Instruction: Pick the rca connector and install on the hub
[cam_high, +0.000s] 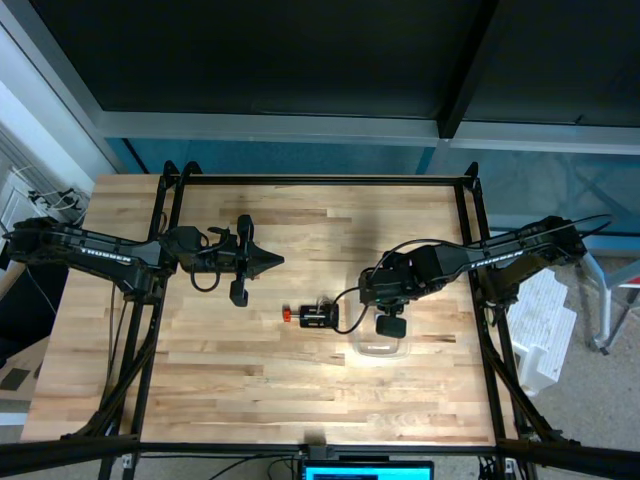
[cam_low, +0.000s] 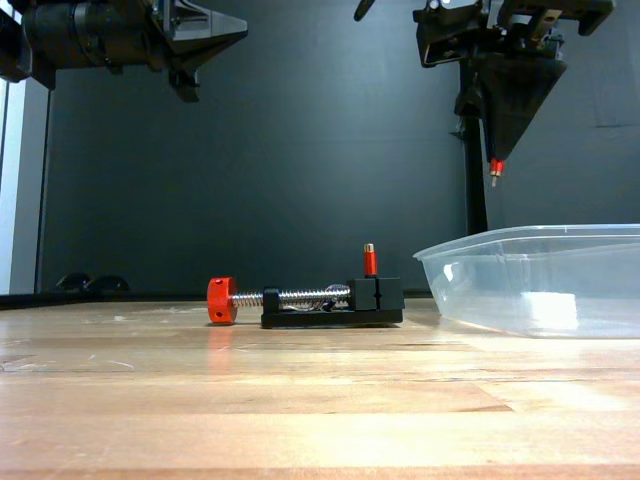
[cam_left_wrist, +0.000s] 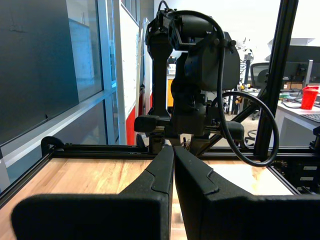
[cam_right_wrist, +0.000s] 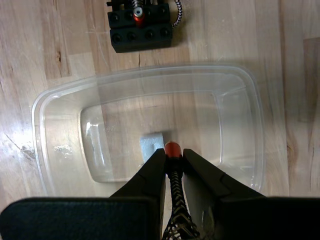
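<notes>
Red-tipped and trailing a black-and-white braided cable (cam_right_wrist: 175, 200), the rca connector (cam_right_wrist: 172, 148) was pinched between the two fingers of the right gripper (cam_right_wrist: 173, 154), with only its red end showing past the fingertips. That gripper pointed straight down and hung high above the table. In the low view the connector's small red tip (cam_low: 495, 170) stuck out below the gripper's point (cam_low: 497, 152), well clear of everything beneath it.

Directly under it lay the clear plastic tray (cam_right_wrist: 45, 100), with a small pale block (cam_right_wrist: 151, 145) resting on its floor. Just beyond the tray's far rim, apart from it, sat the hub (cam_right_wrist: 141, 27), a black block on the wooden table (cam_high: 200, 350). From the low view the hub (cam_low: 330, 300) lay flat beside the tray (cam_low: 530, 240). A short red post (cam_low: 369, 260) stood upright on its top, and a silver threaded rod ran out to the red knob (cam_low: 221, 300) at the end away from the tray.

Well off to the other side, the left gripper (cam_left_wrist: 174, 150) was raised above the table with its fingers pressed together, holding nothing, its point (cam_high: 275, 261) aimed inward across the table.
</notes>
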